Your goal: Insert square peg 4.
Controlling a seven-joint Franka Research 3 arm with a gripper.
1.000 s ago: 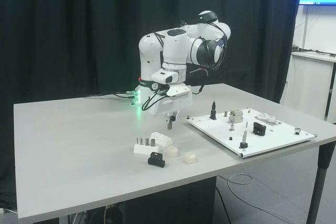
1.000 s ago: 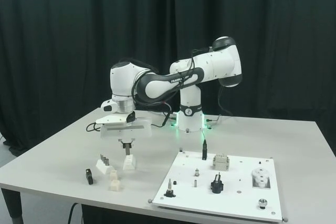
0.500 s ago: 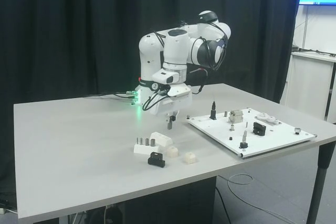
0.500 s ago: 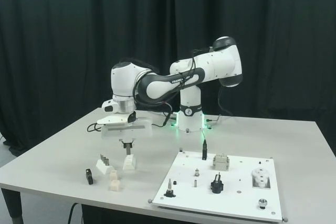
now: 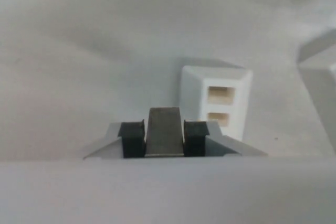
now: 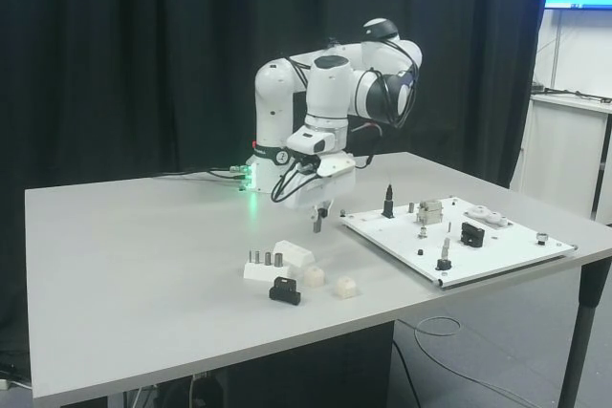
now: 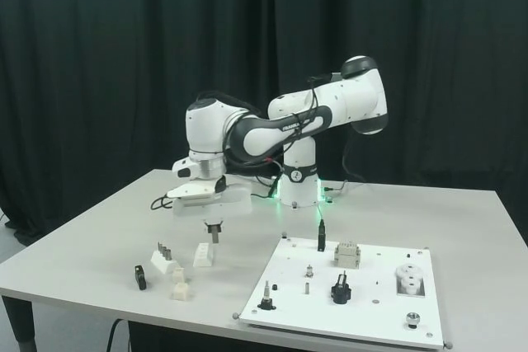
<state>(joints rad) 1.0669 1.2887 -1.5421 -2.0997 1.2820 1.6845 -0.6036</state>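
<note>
Fingers (image 5: 131, 139) clamped on square peg (image 5: 164, 138) (above table, clear of holders).

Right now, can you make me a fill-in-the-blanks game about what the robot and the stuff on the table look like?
1. The robot's hand is shut on a small grey ____.
2. In the wrist view, the white block near the hand shows ____ square holes.
3. The white board with the small parts lies flat on the grey ____.
4. The light glowing at the robot's base is ____.

Missing words: peg; two; table; green
</note>
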